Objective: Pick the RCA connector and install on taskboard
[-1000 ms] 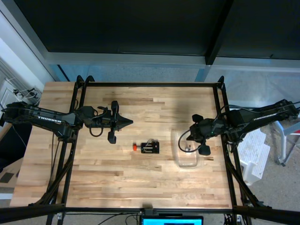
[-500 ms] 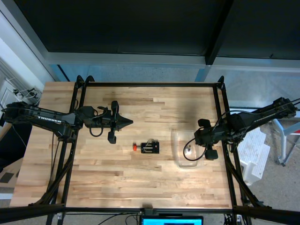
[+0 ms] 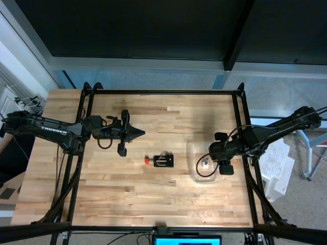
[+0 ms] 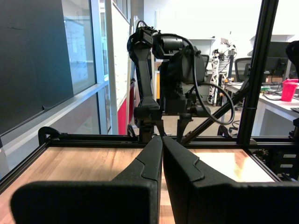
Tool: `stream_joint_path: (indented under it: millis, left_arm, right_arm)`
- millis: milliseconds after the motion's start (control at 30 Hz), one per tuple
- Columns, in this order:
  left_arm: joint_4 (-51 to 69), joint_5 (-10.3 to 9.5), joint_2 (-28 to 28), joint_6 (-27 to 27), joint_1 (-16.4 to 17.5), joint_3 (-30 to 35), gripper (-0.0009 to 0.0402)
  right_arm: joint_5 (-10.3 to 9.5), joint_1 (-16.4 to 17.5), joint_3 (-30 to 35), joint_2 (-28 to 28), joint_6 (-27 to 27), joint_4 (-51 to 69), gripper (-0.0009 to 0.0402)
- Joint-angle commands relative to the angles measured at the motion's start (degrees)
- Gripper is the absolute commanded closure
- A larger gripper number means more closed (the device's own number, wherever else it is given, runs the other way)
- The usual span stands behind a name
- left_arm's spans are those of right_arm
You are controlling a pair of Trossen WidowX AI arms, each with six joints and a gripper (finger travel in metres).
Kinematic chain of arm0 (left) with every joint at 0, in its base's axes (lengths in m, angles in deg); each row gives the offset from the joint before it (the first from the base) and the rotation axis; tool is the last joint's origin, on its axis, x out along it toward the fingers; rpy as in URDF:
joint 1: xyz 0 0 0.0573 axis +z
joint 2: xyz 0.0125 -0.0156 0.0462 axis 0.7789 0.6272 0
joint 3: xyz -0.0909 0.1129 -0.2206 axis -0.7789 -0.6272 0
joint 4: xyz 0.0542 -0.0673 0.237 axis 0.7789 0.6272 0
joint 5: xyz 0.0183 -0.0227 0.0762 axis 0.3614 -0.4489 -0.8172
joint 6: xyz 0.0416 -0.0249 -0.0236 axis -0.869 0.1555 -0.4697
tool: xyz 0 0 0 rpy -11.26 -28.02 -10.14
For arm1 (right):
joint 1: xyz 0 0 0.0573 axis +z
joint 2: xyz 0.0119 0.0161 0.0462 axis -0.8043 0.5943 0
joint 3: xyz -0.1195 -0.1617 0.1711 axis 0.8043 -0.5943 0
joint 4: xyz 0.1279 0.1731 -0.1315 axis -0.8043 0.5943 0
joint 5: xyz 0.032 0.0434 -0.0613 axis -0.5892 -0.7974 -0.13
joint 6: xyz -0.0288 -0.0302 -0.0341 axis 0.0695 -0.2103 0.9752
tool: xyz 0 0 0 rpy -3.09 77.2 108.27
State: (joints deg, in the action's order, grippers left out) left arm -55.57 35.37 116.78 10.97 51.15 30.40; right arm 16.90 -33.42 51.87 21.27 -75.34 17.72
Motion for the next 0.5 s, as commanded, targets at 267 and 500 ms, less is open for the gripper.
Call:
stream_joint_path:
  millis: [267, 500]
  left_arm:
    - [0.00, 0.00, 0.02, -0.02, 0.00, 0.02, 0.0393]
    - [0.00, 0.00, 0.02, -0.02, 0.00, 0.02, 0.0393]
  right_arm:
    - [0.46, 0.17, -2.93, 4.61, -0.87, -5.14, 0.0216]
    - [0.57, 0.17, -4.55, 7.43, -0.87, -9.22, 0.0216]
